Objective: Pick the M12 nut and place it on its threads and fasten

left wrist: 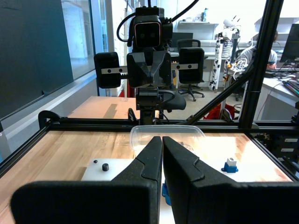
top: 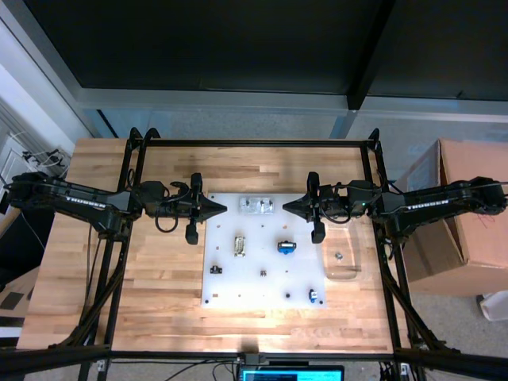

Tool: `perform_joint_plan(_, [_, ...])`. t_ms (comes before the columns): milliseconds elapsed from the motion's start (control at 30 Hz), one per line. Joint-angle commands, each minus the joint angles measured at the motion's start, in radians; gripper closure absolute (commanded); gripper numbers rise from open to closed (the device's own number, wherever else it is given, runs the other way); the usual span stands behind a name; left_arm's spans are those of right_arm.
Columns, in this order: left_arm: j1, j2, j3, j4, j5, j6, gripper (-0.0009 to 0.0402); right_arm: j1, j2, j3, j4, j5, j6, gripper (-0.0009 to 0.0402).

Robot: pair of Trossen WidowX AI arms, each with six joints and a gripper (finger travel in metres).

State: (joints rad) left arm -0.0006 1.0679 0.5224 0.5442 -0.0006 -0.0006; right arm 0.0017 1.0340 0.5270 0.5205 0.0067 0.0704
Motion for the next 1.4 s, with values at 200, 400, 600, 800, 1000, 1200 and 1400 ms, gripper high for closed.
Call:
perform_joint_plan(200, [0.0, 0.0, 0.0, 0.0, 0.0, 0.0, 0.0393, 0.001, 0.0, 0.0, 0.0, 0.0, 0.0, 0.0393])
perform_joint_plan(400, [0.0, 0.0, 0.0, 0.0, 0.0, 0.0, 0.0393, 0.001, 0.0, 0.0, 0.0, 0.0, 0.0, 0.0393])
perform_joint_plan(600, [0.0, 0.0, 0.0, 0.0, 0.0, 0.0, 0.0393, 0.001, 0.0, 0.0, 0.0, 0.0, 0.0, 0.0393])
perform_joint_plan(800, [0.0, 0.0, 0.0, 0.0, 0.0, 0.0, 0.0393, 0.001, 0.0, 0.0, 0.0, 0.0, 0.0, 0.0393])
perform_joint_plan(1000, [0.001, 0.0, 0.0, 0.0, 0.0, 0.0, 0.0393, 0.001, 0.0, 0.0, 0.0, 0.0, 0.0, 0.0393])
perform_joint_plan(1200, [0.0, 0.0, 0.0, 0.0, 0.0, 0.0, 0.0393, 0.001, 0.0, 0.0, 0.0, 0.0, 0.001, 0.0393])
perform_joint_plan(1400, [0.0, 0.0, 0.0, 0.0, 0.0, 0.0, 0.0393, 0.001, -0.019, 0.0, -0.066, -0.098, 0.029, 0.0393])
